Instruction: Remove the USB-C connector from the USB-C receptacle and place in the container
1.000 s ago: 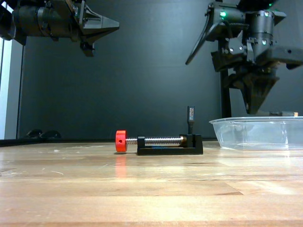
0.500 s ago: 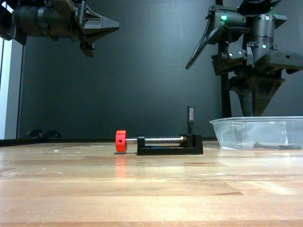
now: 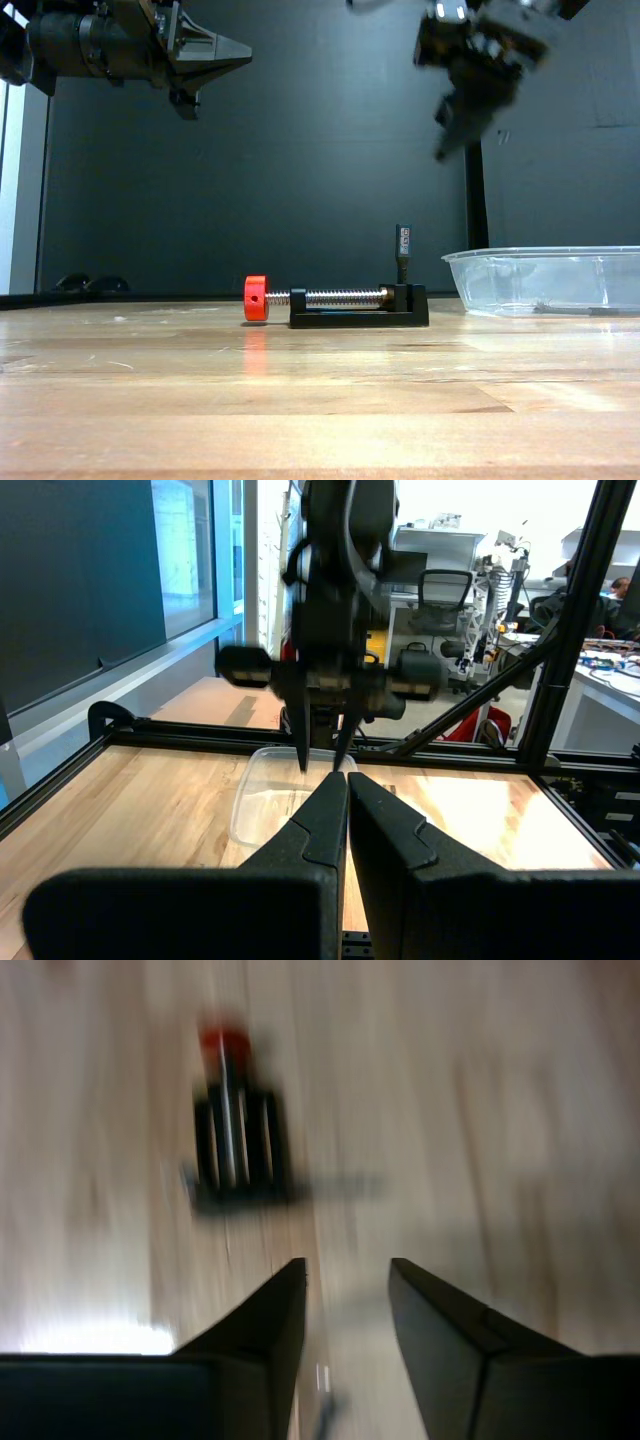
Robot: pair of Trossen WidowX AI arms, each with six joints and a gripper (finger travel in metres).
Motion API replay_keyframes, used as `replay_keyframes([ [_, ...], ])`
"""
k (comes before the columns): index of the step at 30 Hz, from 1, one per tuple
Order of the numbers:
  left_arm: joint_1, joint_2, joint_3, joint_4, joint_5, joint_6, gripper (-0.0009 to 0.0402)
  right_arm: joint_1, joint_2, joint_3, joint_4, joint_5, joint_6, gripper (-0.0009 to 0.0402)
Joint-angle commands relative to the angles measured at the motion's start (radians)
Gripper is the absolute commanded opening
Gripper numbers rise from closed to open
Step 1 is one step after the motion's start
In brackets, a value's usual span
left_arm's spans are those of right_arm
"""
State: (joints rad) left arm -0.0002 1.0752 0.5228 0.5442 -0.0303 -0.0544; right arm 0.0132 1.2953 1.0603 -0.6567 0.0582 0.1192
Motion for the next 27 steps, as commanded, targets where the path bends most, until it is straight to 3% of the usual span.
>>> replay_keyframes([
  [1, 0.0, 0.0, 0.0, 0.0, 0.0, 0.0, 0.0, 0.0, -0.058, -0.024, 0.148, 0.0, 0.002, 0.0047],
  [4, 0.0, 0.0, 0.0, 0.0, 0.0, 0.0, 0.0, -0.002, -0.102, -0.056, 0.302, 0.002, -0.022, -0.0005],
  [14, 0.0, 0.0, 0.0, 0.0, 0.0, 0.0, 0.0, -0.048, -0.152, -0.241, 0.791, -0.034, -0.066, 0.0],
  [18, 0.0, 0.0, 0.0, 0.0, 0.0, 0.0, 0.0, -0.048, -0.178, -0.317, 0.929, -0.038, -0.064, 0.0],
  [21, 0.0, 0.0, 0.0, 0.0, 0.0, 0.0, 0.0, -0.048, -0.197, -0.383, 1.042, -0.077, -0.038, 0.0],
  [27, 0.0, 0.0, 0.0, 0.0, 0.0, 0.0, 0.0, -0.048, -0.213, -0.462, 1.141, -0.077, -0.022, 0.0],
])
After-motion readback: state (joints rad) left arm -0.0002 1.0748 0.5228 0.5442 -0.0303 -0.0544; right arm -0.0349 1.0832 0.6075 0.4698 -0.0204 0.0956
